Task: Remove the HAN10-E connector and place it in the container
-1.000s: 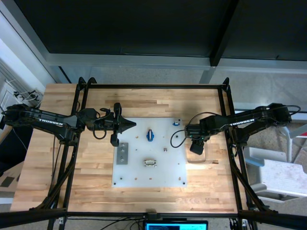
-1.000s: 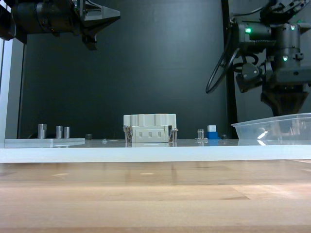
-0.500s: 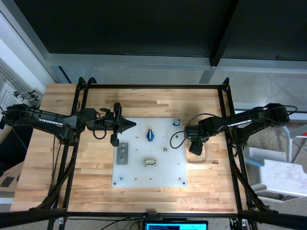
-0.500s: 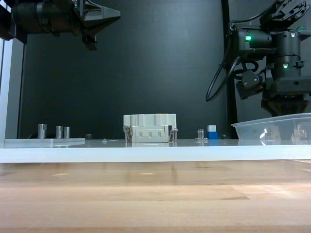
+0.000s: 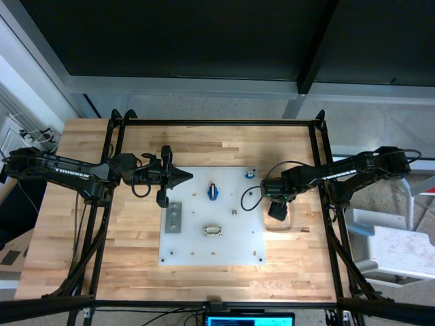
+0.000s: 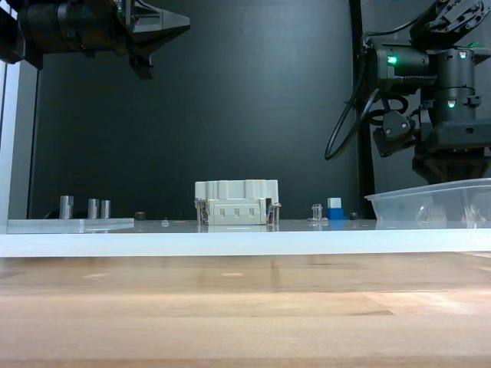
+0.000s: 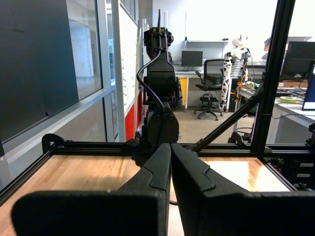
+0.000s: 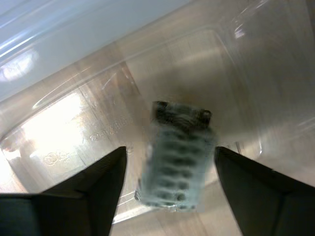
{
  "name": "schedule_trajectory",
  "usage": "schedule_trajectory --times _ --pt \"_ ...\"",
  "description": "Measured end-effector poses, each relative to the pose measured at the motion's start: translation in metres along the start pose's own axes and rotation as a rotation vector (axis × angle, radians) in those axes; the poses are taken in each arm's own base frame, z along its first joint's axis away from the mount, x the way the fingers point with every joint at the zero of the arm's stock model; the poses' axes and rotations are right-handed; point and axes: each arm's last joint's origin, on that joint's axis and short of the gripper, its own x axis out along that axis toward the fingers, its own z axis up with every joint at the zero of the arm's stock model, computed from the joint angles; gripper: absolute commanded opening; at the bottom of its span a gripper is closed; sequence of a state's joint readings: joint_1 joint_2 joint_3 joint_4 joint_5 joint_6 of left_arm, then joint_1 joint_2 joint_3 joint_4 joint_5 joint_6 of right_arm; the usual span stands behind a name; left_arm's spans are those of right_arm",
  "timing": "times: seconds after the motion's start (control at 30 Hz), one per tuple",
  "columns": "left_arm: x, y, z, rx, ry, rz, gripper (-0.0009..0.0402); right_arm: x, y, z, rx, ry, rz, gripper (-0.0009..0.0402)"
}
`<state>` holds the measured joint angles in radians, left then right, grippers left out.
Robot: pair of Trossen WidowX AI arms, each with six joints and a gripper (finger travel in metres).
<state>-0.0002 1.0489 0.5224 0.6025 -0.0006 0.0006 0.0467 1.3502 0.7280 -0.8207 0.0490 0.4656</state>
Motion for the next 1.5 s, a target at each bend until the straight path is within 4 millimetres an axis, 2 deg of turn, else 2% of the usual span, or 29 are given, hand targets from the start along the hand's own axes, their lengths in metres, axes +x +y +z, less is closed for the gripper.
schedule_trajectory --times 0.1,0.23,0.83,1.5 --pt "0.0 0.0 0.0 0.0 0.0 0.0 0.0 -0.002 0.001 0.001 -0.001 -0.002 0.001 0.032" --pt "0.0 0.0 0.0 0.0 0.0 0.0 0.0 -0.008 0.002 0.005 0.0 -0.012 0.006 0.0331" --pt "0.0 0.0 0.0 0.0 0.0 0.0 0.0 -0.061 0.006 0.016 -0.007 -0.01 0.006 0.0287" --pt "0.0 0.0 0.0 0.0 0.0 0.0 0.0 -0.064 0.006 0.017 -0.006 -0.013 0.007 0.0262"
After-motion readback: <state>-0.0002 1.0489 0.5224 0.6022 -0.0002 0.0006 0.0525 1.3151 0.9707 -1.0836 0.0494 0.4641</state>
